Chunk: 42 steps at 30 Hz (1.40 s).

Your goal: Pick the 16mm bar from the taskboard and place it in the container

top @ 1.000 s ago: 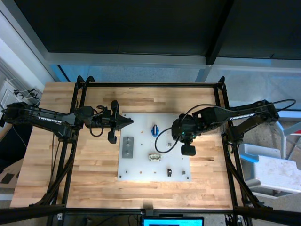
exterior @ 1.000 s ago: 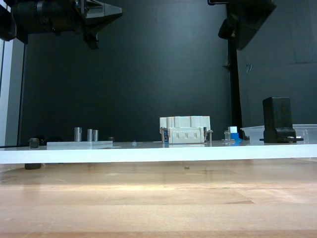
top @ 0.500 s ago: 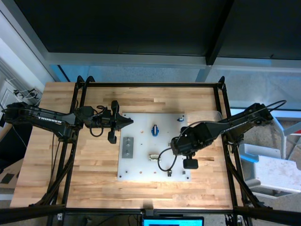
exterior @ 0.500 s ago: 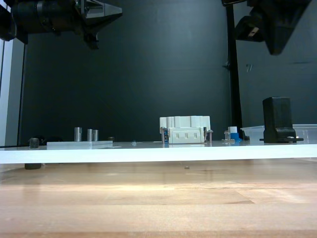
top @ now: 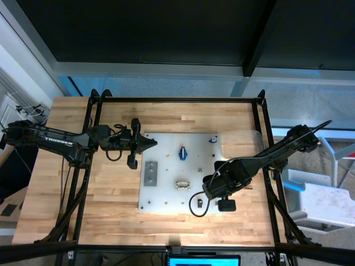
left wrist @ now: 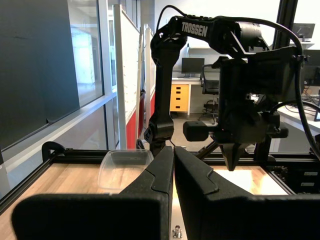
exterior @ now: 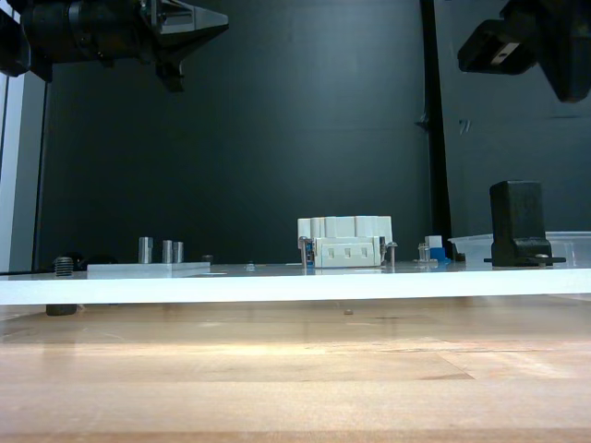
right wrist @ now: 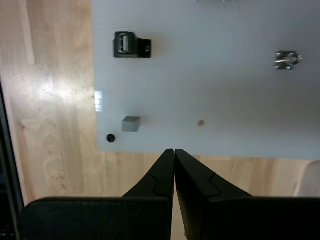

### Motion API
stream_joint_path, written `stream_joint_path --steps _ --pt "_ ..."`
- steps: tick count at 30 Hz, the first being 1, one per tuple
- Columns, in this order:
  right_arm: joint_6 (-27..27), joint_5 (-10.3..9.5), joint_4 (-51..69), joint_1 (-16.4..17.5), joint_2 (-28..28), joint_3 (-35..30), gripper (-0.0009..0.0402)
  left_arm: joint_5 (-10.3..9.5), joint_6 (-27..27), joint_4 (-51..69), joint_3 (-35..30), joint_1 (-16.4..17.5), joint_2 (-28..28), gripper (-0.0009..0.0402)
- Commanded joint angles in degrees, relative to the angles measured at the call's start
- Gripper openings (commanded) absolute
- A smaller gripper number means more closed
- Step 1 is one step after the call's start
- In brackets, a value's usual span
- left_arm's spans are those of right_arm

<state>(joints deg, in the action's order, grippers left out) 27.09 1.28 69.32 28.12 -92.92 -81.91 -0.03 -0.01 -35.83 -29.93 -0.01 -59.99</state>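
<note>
From above you cannot find the 16mm bar (right wrist: 131,123): the right arm's wrist covers that near right corner of the taskboard (top: 166,188), and the right gripper (right wrist: 174,151), pointing down there, is hidden under it too. At table height the bar is too small to pick out among the fittings. The container (exterior: 471,244) is half hidden behind a black part (exterior: 518,224), and the left gripper (top: 151,143), over the board's far left corner, is cropped by the upper edge.
</note>
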Motion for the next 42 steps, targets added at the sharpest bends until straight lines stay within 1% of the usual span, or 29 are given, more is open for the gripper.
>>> stream_joint_path --steps 1,4,7,14,19,24,28,36,39,42 --pt "1.05 0.04 -0.39 0.33 -0.52 0.02 0.0001 0.0 0.0 0.0 -0.02 0.0 0.0 0.0" --pt "1.68 0.0 -0.57 0.96 -1.29 0.02 0.0009 0.0 0.0 -0.02 -0.02 0.02 0.0 0.0" --pt "2.78 -0.02 -0.59 1.84 -1.9 0.07 0.0031 0.0 0.0 0.0 -0.02 0.02 0.0 0.0" --pt "4.15 0.31 -1.38 3.13 -3.13 0.17 0.0109 0.02 0.0 -0.02 -0.02 0.02 0.0 0.0" --pt "4.39 2.03 -2.29 3.87 -4.37 0.31 0.017 0.0 0.0 -0.02 -0.02 0.0 0.0 0.0" --pt "4.74 1.9 -4.24 4.92 -5.77 1.73 0.0208 0.0 0.0 0.0 -0.02 0.02 0.0 0.0" --pt "6.08 1.68 -7.3 5.62 -5.86 3.74 0.0221 0.02 0.0 -0.02 -0.02 0.02 0.0 0.0" --pt "8.52 1.51 -12.28 6.43 -6.14 8.41 0.022 0.0 0.0 -0.02 -0.02 0.0 0.0 0.0" --pt "8.66 0.66 -12.66 6.56 -6.97 9.09 0.022 0.0 0.0 0.0 -0.02 0.02 0.0 0.0" --pt "8.66 0.7 -13.14 6.67 -7.78 9.16 0.022 0.0 0.0 0.0 -0.02 0.02 0.0 0.0"
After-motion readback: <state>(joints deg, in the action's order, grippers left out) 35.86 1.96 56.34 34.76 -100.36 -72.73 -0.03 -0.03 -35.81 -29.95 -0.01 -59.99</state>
